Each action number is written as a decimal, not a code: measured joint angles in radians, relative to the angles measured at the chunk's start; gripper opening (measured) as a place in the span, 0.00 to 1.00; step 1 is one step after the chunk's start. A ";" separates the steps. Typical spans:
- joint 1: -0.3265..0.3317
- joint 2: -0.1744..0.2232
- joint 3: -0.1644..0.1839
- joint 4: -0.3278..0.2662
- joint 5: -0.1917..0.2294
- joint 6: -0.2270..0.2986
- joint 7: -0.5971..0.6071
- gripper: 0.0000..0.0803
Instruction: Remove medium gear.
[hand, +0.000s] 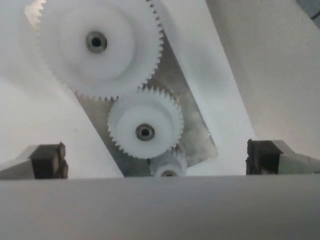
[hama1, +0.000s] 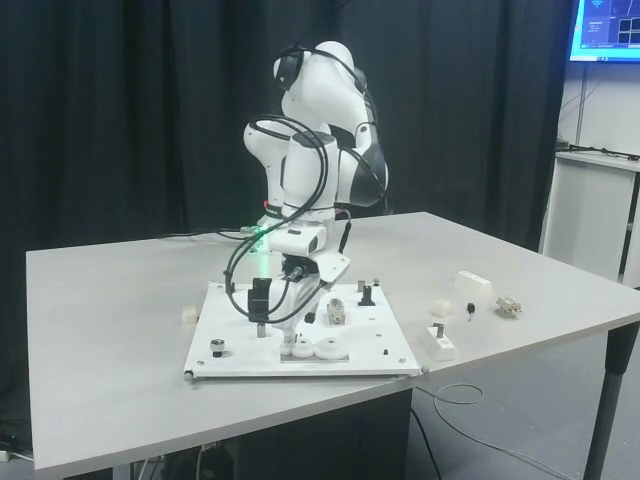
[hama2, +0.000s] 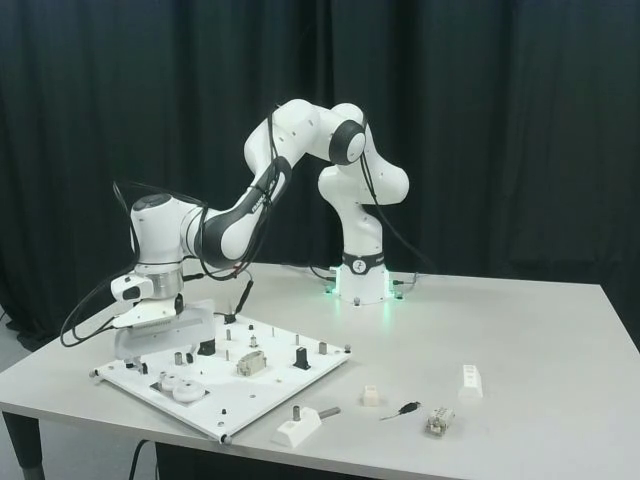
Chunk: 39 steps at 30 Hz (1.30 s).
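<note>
Three white gears mesh in a row on a grey metal plate (hand: 192, 125) let into the white board (hama1: 370, 345). In the wrist view the large gear (hand: 100, 45) is farthest from the camera body, the medium gear (hand: 145, 125) sits in the middle, and the small gear (hand: 169, 167) is partly hidden by that body. My gripper (hand: 155, 159) is open and hangs above the gears, nearest the small and medium ones. Its black fingertips (hand: 47, 161) stand wide apart on either side, holding nothing. In the room views the gripper (hama1: 292, 322) (hama2: 165, 345) hovers just over the gear row (hama1: 312, 349) (hama2: 178, 386) near the board's front edge.
The board also carries black pegs (hama1: 367, 294), a grey connector block (hama1: 336, 311) and small posts (hama1: 217, 348). Loose on the table beside it lie white blocks (hama1: 474, 283) (hama1: 439, 342), a small metal connector (hama1: 508, 306) and a black-tipped pin (hama1: 468, 309). Cables hang from my wrist.
</note>
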 joint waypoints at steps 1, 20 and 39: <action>0.000 0.000 0.000 -0.002 0.001 0.002 -0.001 1.00; 0.005 -0.002 0.002 -0.046 0.036 0.044 -0.016 1.00; 0.005 -0.003 0.011 -0.070 0.052 0.083 -0.016 1.00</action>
